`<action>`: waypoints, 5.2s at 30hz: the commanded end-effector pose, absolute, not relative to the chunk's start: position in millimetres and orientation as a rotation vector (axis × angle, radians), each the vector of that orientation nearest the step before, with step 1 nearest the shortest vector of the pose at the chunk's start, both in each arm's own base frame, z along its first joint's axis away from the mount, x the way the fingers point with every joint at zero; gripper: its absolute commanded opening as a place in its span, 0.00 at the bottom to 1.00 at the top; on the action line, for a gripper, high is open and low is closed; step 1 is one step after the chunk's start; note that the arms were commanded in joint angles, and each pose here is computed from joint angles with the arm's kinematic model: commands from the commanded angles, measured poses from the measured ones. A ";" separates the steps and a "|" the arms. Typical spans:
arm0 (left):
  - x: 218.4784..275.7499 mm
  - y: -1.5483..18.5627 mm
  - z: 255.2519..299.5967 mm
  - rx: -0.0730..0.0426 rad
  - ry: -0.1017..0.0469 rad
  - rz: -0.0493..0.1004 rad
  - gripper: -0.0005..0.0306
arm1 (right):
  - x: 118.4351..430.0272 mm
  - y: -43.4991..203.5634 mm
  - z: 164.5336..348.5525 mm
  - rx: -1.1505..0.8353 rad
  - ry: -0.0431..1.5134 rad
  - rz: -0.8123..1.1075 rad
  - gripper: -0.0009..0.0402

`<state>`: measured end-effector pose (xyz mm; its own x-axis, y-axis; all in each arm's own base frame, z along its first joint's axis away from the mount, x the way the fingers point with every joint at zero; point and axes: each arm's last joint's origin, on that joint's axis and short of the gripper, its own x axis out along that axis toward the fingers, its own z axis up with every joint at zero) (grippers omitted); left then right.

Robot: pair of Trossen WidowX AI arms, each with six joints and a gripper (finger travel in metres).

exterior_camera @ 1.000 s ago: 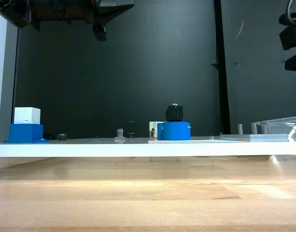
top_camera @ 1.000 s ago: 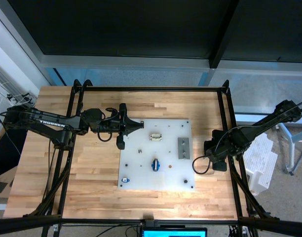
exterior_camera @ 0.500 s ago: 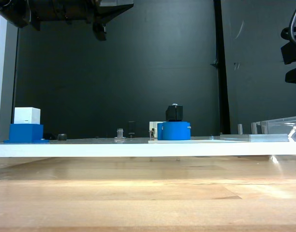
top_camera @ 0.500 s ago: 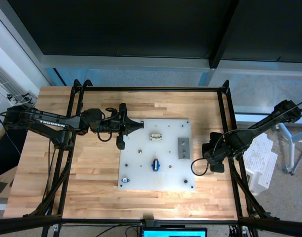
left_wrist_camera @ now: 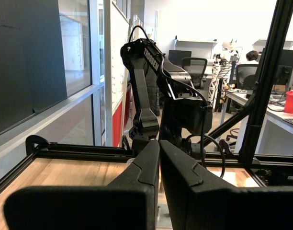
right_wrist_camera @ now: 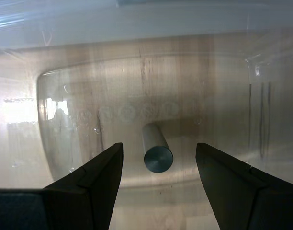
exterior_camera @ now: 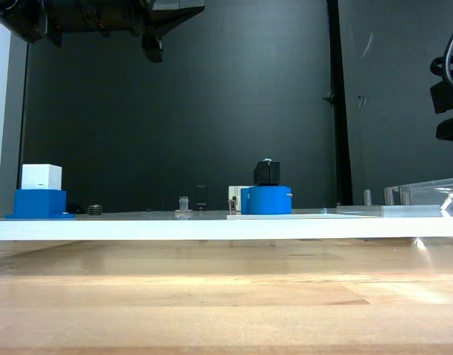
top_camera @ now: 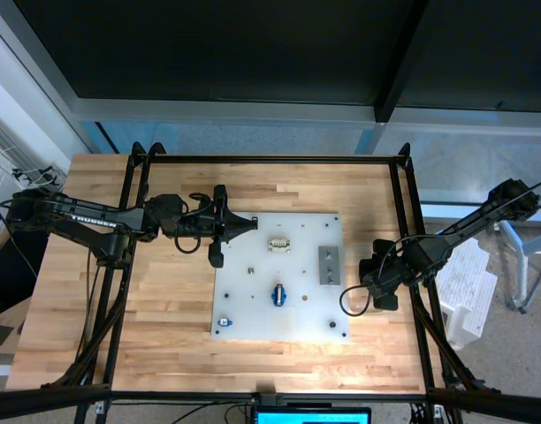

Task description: Pick the 16mm cylinder and install on the taskboard

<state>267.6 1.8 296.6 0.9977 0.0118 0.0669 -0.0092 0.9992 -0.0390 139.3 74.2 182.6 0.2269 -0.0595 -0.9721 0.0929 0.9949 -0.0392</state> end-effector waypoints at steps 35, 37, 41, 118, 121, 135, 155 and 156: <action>267.7 1.8 296.5 -0.039 -0.067 0.010 0.02 | 138.6 74.5 175.3 0.034 1.339 -0.097 0.12; 267.7 1.8 296.5 -0.038 -0.067 0.010 0.02 | 138.6 74.6 175.4 0.035 1.339 -0.095 0.08; 267.7 1.8 296.5 -0.038 -0.067 0.010 0.02 | 139.6 75.9 179.3 0.054 1.339 -0.072 0.02; 267.7 1.8 296.5 -0.039 -0.067 0.010 0.02 | 337.7 116.4 227.2 0.073 1.392 -0.104 0.04; 267.7 1.8 296.4 -0.039 -0.066 0.010 0.02 | 340.6 117.1 226.5 0.066 1.389 -0.097 0.04; 267.7 1.8 296.4 -0.038 -0.066 0.010 0.02 | 339.3 116.6 218.3 0.072 1.389 -0.106 0.04; 267.7 1.8 296.4 -0.039 -0.066 0.010 0.02 | 337.7 117.9 212.7 0.074 1.389 -0.107 0.04; 267.7 1.9 296.4 -0.039 -0.066 0.011 0.02 | 338.5 118.2 210.6 0.073 1.393 -0.109 0.04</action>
